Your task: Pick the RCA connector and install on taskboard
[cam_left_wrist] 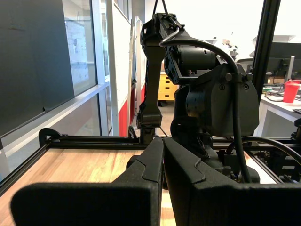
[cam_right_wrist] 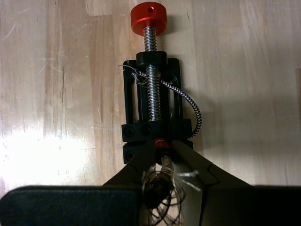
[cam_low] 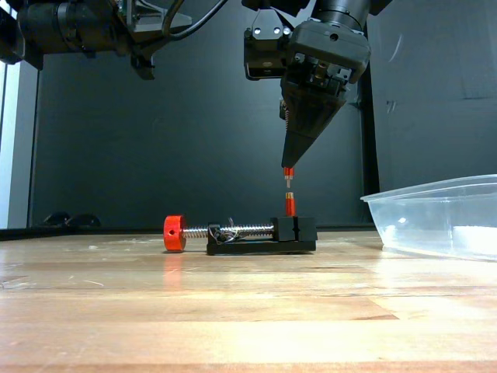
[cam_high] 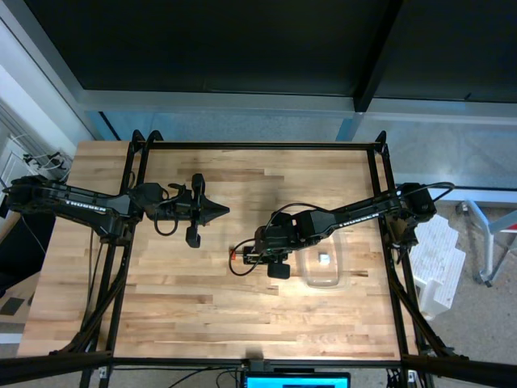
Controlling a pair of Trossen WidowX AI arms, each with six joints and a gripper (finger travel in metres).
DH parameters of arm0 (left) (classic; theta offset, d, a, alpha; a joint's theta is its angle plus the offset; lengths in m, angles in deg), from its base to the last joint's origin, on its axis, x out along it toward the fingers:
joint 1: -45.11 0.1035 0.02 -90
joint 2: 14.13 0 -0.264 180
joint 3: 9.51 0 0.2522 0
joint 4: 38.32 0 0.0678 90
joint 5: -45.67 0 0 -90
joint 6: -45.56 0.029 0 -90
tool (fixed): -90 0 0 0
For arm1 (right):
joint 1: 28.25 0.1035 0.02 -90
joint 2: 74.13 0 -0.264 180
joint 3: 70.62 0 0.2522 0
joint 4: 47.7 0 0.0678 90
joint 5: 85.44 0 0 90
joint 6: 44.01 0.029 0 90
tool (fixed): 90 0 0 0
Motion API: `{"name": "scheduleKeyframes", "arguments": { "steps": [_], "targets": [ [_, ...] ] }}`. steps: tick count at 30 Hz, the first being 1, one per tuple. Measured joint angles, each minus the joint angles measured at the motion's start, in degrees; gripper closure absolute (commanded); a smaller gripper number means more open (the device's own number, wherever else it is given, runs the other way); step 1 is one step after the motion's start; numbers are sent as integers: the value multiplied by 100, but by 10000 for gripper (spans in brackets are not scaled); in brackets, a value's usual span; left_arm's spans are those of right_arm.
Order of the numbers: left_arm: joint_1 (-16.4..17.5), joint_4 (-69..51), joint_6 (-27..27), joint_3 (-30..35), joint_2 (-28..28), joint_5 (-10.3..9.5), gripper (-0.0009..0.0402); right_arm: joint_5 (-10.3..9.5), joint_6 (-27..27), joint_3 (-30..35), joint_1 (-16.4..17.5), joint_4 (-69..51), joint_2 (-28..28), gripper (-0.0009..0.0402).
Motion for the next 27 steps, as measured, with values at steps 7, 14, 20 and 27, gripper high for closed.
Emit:
{"name": "scheduleKeyframes", "arguments": {
  "steps": [7,14,20,27],
  "targets": [
    [0,0,0,0,0,0,393,0,2,-28,-2,15,0,393],
    [0,0,0,0,0,0,393,0,4,-120,-2,120,0,393],
    [0,0,-2,0,0,0,393,0,9,-160,-2,153,0,393],
    [0,0,0,0,0,0,393,0,17,-278,-2,313,0,393]
  ]
}}
